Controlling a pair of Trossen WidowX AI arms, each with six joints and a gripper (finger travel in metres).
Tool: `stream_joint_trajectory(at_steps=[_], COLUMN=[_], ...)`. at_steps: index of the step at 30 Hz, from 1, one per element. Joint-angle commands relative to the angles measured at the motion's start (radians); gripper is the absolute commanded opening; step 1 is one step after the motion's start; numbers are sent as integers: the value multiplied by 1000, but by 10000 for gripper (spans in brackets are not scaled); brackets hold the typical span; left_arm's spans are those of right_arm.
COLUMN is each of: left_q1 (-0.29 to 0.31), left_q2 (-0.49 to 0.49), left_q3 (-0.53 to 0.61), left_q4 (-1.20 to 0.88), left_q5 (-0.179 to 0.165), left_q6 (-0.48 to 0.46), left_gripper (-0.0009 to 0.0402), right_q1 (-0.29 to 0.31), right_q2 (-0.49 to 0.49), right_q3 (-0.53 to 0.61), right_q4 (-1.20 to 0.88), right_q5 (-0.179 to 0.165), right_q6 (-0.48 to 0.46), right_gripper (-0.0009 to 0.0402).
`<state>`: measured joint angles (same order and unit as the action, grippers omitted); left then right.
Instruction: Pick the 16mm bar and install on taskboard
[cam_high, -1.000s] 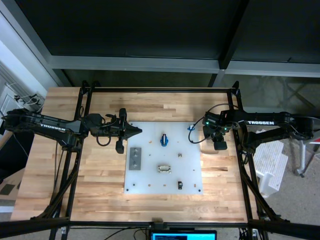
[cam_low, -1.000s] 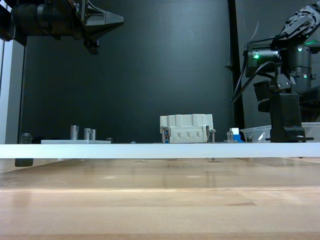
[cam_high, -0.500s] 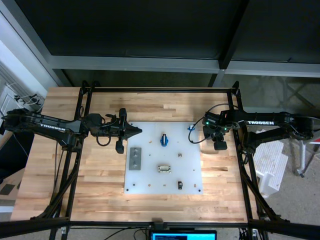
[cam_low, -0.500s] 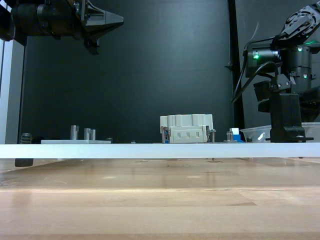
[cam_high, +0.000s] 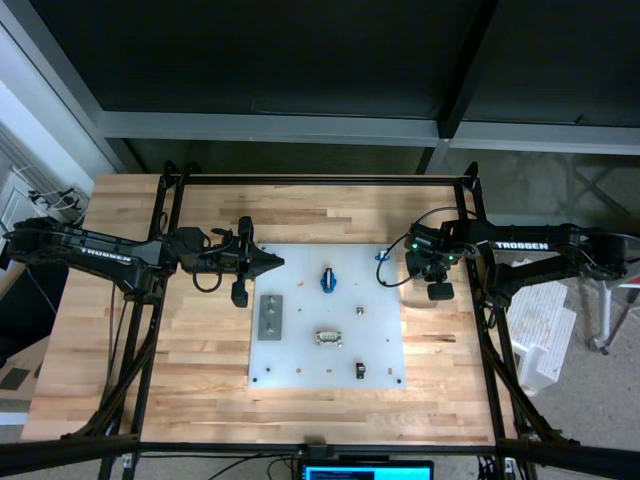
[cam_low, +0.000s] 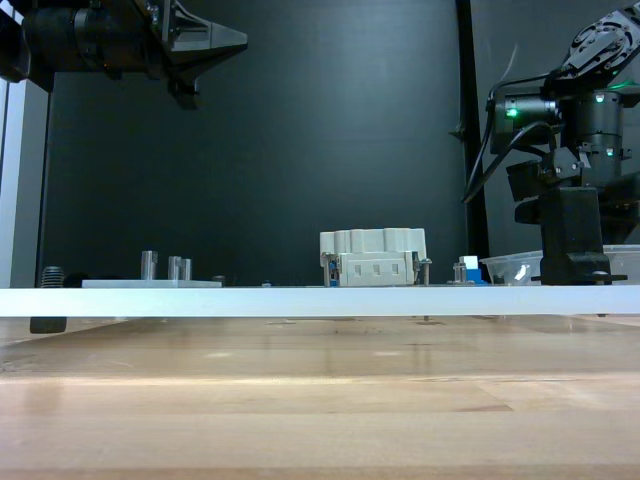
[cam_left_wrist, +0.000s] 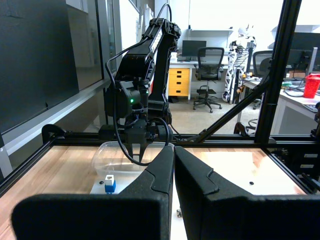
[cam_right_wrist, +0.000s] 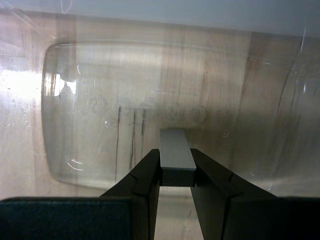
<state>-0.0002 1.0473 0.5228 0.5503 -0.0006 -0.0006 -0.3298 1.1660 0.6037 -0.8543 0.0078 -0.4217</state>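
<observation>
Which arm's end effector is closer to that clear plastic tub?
Right. The right end effector hangs directly over the clear plastic tub, shut on the 16mm bar; the left end effector hovers shut, high near the far-left corner of the taskboard.

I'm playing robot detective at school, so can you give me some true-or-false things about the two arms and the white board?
1. The right tool is gripping a grey bar. True.
2. The right tool is above the middle of the taskboard. False: it is just off the board's right edge, over a clear tray.
3. The left tool is holding the blue knob. False: its fingers are shut together with nothing between them, and the knob sits on the board.
4. The grey block sits on the left part of the taskboard. True.
5. The left tool is resting on the table. False: it is up in the air near the board's far left corner.
</observation>
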Motion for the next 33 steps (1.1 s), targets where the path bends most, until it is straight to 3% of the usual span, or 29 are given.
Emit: stream_joint_trajectory(at_steps=[1,10,18,22,33], left_q1=[0,0,0,0,0], left_q2=[0,0,0,0,0], left_q3=[0,0,0,0,0], left_q4=[0,0,0,0,0], left_q5=[0,0,0,0,0], left_q6=[0,0,0,0,0], left_gripper=[0,0,0,0,0], right_q1=[0,1,29,90,327], right_q2=[-6,-8,-8,-8,49], right_q3=[13,178,325,380,416], right_q4=[-15,-193,-303,-346,-373], right_q5=[0,-11,-9,-8,-8], right_q6=[1,33,185,255,446], right_gripper=[8,1,2,2,2])
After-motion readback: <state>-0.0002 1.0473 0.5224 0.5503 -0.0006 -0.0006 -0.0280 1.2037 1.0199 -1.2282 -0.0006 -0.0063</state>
